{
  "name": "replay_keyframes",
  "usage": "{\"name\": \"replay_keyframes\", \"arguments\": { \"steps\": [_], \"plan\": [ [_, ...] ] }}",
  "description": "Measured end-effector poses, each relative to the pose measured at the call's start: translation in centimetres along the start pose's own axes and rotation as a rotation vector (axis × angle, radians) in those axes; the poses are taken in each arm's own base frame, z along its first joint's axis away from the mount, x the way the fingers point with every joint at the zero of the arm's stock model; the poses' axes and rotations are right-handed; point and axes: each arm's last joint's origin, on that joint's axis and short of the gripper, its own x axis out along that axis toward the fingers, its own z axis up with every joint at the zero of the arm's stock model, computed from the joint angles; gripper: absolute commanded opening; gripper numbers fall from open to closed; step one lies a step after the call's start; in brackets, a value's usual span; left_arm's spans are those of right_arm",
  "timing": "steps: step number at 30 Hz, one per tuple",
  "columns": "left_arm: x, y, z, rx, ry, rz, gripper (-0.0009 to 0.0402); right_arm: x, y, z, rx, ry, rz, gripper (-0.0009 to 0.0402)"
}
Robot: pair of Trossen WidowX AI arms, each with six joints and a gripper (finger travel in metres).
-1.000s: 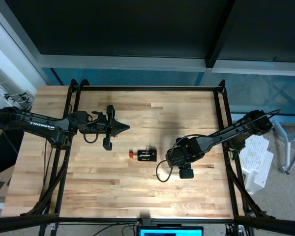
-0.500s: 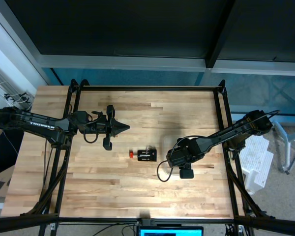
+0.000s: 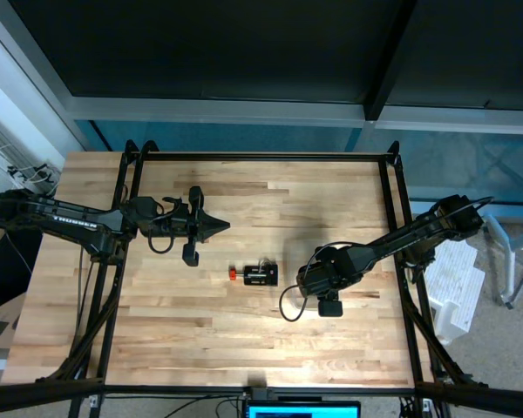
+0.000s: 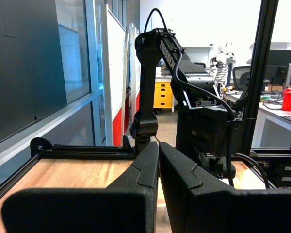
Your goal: Pick the rca connector and install on the hub
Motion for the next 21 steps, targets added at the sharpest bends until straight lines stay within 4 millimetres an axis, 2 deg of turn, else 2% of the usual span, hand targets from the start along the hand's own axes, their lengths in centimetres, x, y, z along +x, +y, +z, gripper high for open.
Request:
{"name": "replay_keyframes", "arguments": {
  "steps": [21],
  "plan": [
    [0.0,0.0,-0.01,0.0,0.0,0.0,0.0,0.0,0.06,0.13,0.001,-0.014,0.006,0.0144]
  ]
}}
